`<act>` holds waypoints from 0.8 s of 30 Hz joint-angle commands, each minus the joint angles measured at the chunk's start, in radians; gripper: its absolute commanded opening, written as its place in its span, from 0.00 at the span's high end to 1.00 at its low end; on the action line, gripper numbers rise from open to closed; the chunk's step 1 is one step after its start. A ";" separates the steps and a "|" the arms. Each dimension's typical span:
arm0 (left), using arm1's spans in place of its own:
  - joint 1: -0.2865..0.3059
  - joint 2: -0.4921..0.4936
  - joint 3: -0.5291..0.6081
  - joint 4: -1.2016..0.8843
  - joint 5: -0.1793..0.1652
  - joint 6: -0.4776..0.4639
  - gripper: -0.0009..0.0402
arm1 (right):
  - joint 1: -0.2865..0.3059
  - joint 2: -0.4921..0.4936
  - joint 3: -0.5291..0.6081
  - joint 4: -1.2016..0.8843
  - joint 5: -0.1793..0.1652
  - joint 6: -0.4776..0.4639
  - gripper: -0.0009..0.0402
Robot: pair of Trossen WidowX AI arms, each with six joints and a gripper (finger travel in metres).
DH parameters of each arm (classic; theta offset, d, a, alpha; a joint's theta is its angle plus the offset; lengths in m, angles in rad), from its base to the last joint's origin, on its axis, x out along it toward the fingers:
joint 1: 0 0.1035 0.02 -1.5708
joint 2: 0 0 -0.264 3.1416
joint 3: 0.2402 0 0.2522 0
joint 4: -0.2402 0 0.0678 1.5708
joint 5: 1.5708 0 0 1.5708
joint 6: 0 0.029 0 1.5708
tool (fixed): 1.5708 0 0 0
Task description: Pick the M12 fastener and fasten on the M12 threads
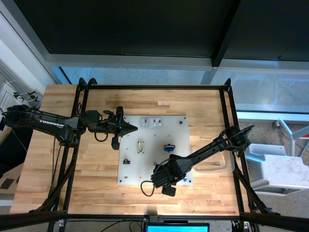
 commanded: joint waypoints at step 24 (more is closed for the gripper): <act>0.000 0.000 0.000 0.000 0.000 0.000 0.98 | -0.004 0.001 -0.002 0.001 0.005 1.620 0.95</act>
